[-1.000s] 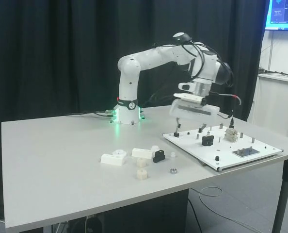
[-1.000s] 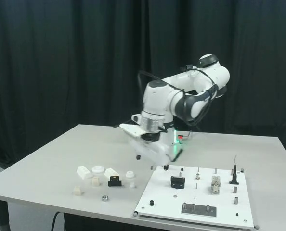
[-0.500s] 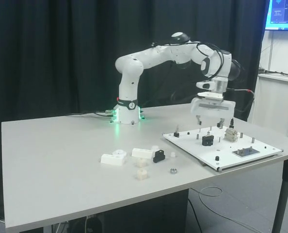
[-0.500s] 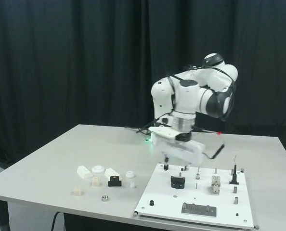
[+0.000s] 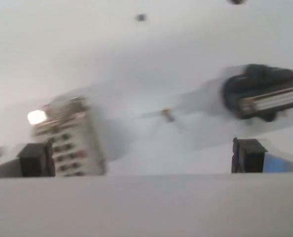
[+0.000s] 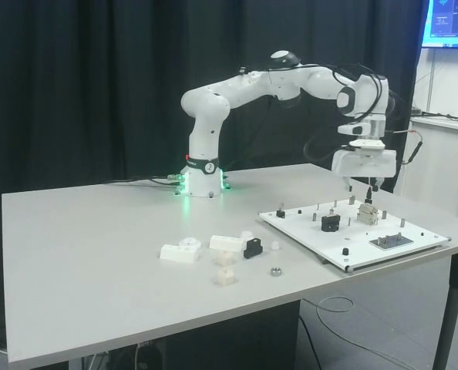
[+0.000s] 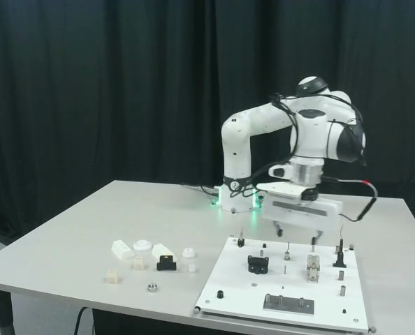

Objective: Remove waterproof.

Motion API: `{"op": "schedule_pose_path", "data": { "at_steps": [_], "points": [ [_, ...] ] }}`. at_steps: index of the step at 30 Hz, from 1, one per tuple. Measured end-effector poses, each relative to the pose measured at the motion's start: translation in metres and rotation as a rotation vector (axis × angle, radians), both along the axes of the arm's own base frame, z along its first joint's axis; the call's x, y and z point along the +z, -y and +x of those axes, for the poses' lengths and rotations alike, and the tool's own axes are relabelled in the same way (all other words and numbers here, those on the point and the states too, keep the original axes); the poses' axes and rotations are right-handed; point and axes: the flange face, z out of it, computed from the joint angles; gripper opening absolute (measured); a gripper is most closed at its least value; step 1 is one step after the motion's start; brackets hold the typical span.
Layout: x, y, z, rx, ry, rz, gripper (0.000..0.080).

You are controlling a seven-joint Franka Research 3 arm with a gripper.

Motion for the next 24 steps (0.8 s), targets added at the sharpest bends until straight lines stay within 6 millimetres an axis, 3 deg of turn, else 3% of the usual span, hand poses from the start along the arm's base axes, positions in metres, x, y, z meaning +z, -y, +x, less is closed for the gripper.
{"op": "schedule_pose_path", "data": {
  "at_steps": [12, 24],
  "points": [
    [-0.014, -0.049, -0.006, 0.116, -0.035, 0.024, 0.08],
    [-0.039, -0.05, -0.008, 0.169, -0.074, -0.001, 0.08]
  ]
}}
